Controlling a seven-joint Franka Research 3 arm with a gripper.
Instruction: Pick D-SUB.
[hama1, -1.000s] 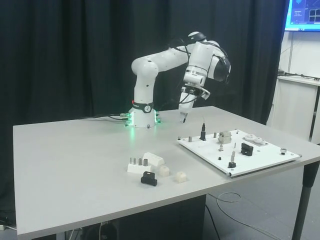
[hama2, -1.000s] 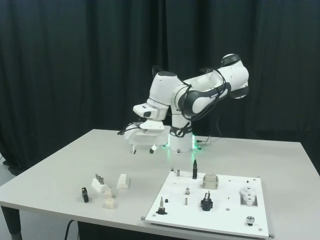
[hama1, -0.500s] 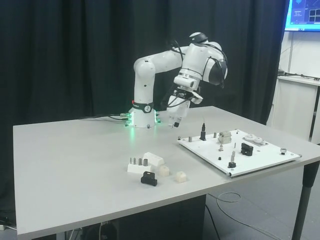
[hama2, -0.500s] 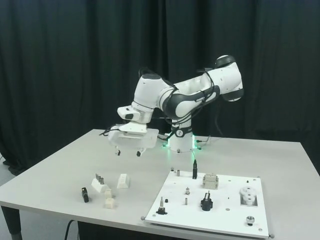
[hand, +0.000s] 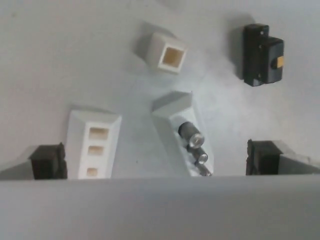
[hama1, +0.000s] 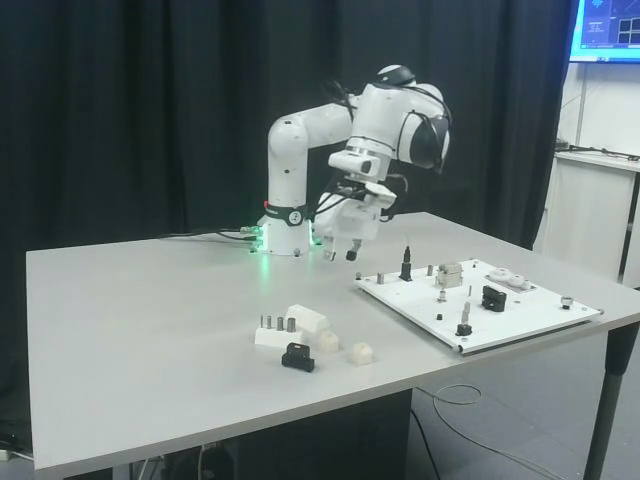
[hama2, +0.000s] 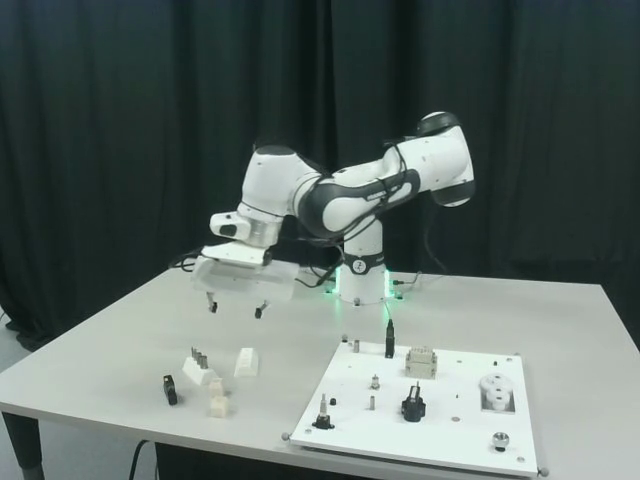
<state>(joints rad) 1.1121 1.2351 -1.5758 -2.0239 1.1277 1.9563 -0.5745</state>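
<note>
My gripper (hama2: 234, 309) hangs open and empty well above a cluster of small loose parts on the grey table. Its black fingertips (hand: 47, 161) stand wide apart. Below it lie a white block with three slots (hand: 95, 144), a white block carrying metal pins (hand: 182, 132), a small white cube with a square hole (hand: 168, 53) and a black part (hand: 262, 55). From the room the same cluster shows as the pin block (hama1: 272, 330), a white block (hama1: 308, 318) and the black part (hama1: 297, 356). I cannot tell which piece is the D-SUB.
A white board (hama1: 520, 310) lies on the table's right side, holding a grey connector block (hama2: 421, 362), upright pins and black parts. The arm's base (hama1: 285, 232) with green lights stands at the back. The cluster lies near the table's front edge.
The arm has swung away from the white board toward the loose parts. The gripper now hangs over that cluster, fingers still apart.
</note>
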